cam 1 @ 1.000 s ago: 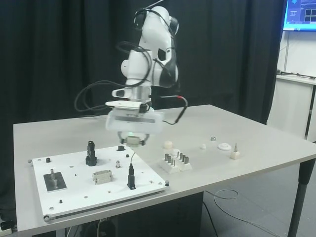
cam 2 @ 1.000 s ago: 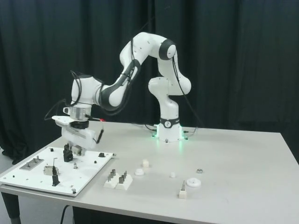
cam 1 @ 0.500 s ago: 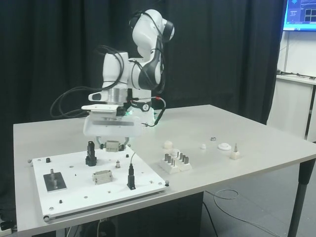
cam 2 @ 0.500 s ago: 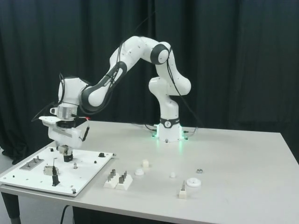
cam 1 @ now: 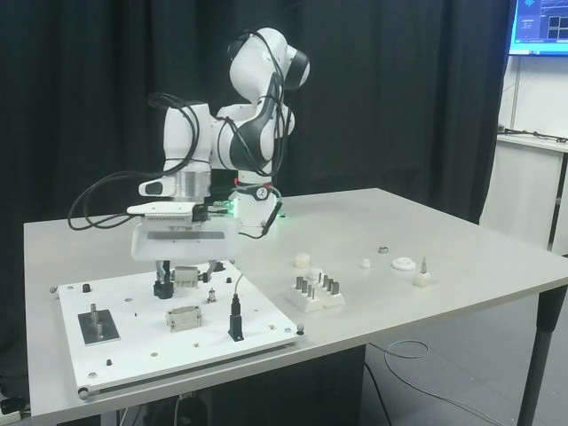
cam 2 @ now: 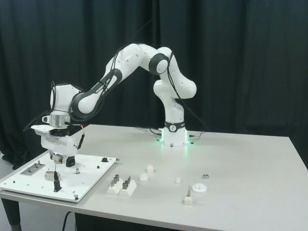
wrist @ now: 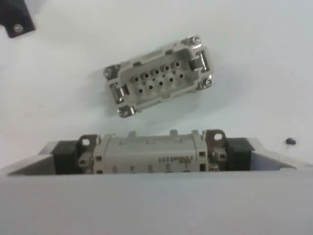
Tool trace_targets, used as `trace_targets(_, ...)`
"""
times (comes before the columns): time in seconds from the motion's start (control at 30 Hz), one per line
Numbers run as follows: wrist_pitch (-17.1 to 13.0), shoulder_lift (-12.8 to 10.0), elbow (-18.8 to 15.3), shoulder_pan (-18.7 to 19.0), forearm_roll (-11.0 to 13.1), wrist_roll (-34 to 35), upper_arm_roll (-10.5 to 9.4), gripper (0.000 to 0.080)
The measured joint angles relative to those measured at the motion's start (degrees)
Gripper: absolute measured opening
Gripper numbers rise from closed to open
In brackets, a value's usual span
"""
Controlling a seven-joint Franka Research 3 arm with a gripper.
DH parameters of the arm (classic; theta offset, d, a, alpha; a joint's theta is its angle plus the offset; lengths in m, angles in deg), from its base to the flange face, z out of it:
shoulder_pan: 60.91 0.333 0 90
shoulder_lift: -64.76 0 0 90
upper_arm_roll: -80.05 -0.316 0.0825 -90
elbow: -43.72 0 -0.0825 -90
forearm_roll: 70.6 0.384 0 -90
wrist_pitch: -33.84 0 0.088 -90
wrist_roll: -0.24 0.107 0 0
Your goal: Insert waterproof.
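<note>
1. Gripping the waterproof plug (wrist: 151, 154) between its fingers, the gripper (cam 1: 185, 275) hangs over the white board (cam 1: 133, 351) at the left of the first room view.
2. The socket (wrist: 160, 76) sits in the upper middle of the wrist frame, apart from the plug and turned at a slant to it; pressing down without squaring up would likely jam the shells or bend pins.
3. The black post (cam 1: 162, 286) stands close beside the gripper; a sideways correction might clip it.
4. An off-centre push may tilt the plug in the grip.

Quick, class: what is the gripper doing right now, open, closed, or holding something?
Gripper: closed on the grey plug, held above its socket on the white board.
</note>
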Motion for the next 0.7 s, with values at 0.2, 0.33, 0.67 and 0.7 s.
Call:
trace_targets(0.2,2.1,-2.0,3.3,-1.3,0.5,-2.7,-0.15,0.0623)
trace_targets(0.33,3.3,-3.2,5.5,-2.3,0.8,-4.3,-0.61,0.0623)
trace_targets(0.67,6.9,-6.4,10.9,-3.9,1.4,-7.0,-0.96,0.0623)
trace_targets(0.7,7.3,-6.8,11.3,-4.0,1.4,-7.3,-0.97,0.0623)
